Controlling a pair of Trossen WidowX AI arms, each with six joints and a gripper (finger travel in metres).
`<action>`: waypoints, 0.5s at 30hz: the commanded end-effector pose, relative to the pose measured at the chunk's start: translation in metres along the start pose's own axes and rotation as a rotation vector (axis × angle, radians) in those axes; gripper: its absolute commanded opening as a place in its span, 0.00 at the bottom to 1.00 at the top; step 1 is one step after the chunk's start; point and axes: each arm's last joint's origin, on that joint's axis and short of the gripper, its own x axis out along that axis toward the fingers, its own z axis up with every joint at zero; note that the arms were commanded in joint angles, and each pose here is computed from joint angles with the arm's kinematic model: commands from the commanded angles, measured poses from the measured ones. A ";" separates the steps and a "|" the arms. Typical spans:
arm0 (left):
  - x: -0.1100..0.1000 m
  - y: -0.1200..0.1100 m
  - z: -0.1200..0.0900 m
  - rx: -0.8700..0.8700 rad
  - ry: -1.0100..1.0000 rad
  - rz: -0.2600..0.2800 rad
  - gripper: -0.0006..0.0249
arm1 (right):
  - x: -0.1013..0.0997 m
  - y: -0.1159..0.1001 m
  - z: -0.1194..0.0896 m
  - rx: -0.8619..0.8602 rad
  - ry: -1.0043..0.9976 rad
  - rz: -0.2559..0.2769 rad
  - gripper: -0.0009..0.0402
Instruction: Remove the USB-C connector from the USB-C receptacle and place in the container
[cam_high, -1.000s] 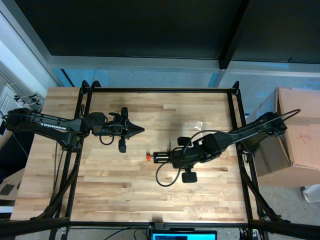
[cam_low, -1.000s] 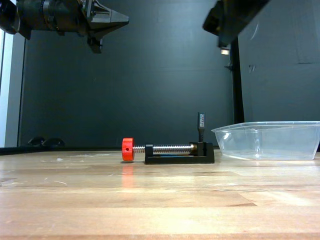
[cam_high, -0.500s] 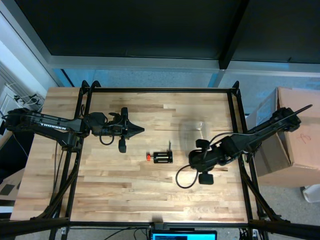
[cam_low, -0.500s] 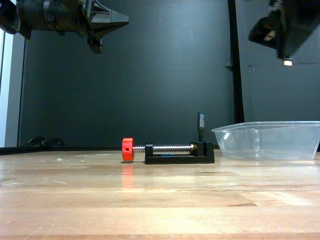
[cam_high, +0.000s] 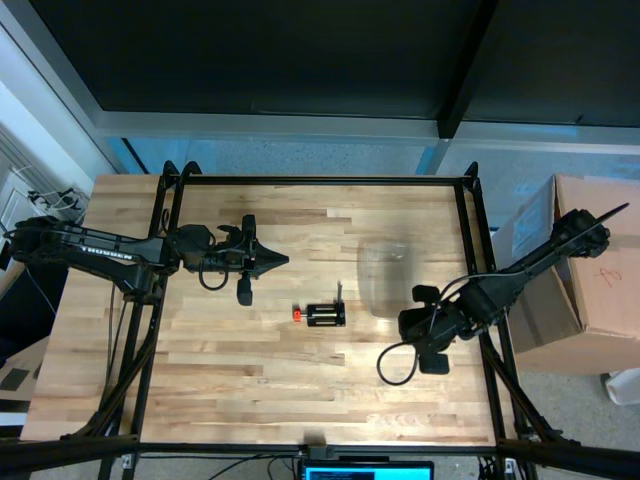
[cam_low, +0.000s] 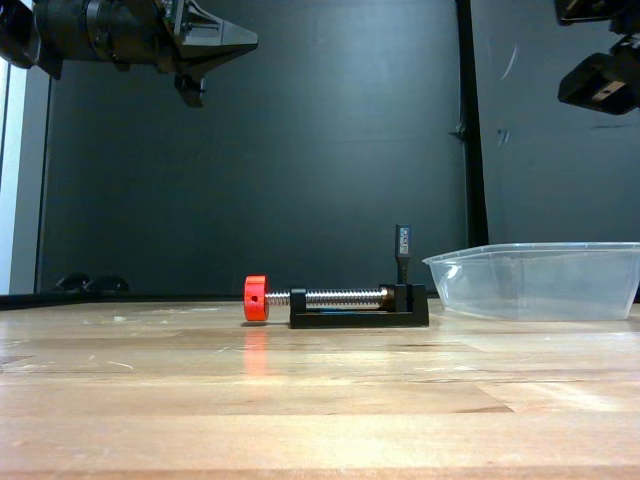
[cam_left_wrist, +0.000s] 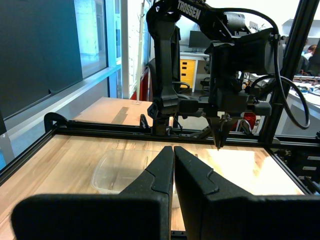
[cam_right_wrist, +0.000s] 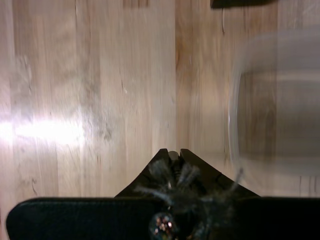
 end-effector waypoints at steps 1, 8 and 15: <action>0.000 0.000 0.000 0.000 0.000 0.000 0.02 | 0.000 0.002 -0.004 -0.017 0.020 -0.008 0.02; 0.000 0.000 0.000 0.000 0.000 0.000 0.03 | 0.001 0.003 -0.006 -0.027 0.028 -0.011 0.02; 0.000 0.000 0.000 0.000 0.000 0.000 0.03 | 0.021 -0.002 -0.019 -0.007 0.070 -0.039 0.03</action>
